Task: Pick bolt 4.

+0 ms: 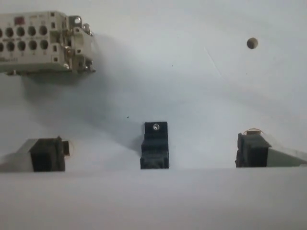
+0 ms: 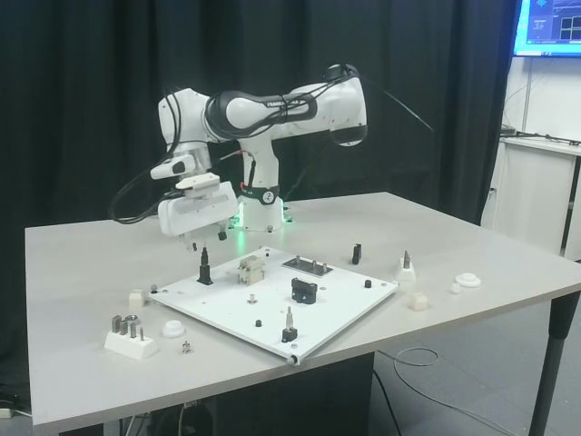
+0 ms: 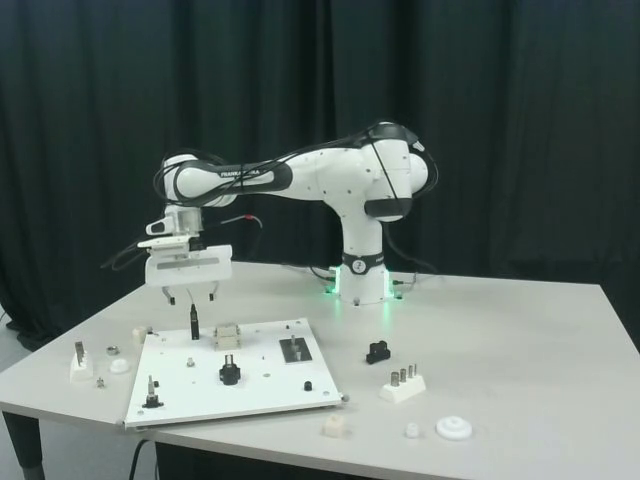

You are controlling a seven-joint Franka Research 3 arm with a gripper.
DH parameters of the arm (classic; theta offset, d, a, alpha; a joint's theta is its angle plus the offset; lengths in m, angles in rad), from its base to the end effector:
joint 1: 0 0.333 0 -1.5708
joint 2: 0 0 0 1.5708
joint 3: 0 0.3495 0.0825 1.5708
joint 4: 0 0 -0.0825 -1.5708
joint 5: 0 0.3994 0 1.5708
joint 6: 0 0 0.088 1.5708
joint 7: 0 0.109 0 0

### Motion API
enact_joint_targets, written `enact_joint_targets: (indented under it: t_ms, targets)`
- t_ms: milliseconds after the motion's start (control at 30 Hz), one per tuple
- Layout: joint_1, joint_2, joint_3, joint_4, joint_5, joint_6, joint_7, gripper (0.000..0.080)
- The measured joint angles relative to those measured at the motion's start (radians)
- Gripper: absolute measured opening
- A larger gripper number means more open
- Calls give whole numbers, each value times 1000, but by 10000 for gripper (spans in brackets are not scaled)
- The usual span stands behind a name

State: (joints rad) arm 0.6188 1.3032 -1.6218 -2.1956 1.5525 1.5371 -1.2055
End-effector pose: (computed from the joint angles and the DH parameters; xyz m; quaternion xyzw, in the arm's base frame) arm 0.4275 -0.3424 0.2858 -0.9735 0.1838 -0.0988 0.0934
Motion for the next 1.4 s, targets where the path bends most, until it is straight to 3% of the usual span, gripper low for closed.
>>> enact_joint_targets:
  t_ms: [667, 967, 1400]
  targets:
    - [8, 0, -45, 75, -94, -10, 127, 800]
    - [4, 0, -52, 105, -104, -4, 194, 800]
    - [-45, 0, -57, 196, -104, 59, 334, 800]
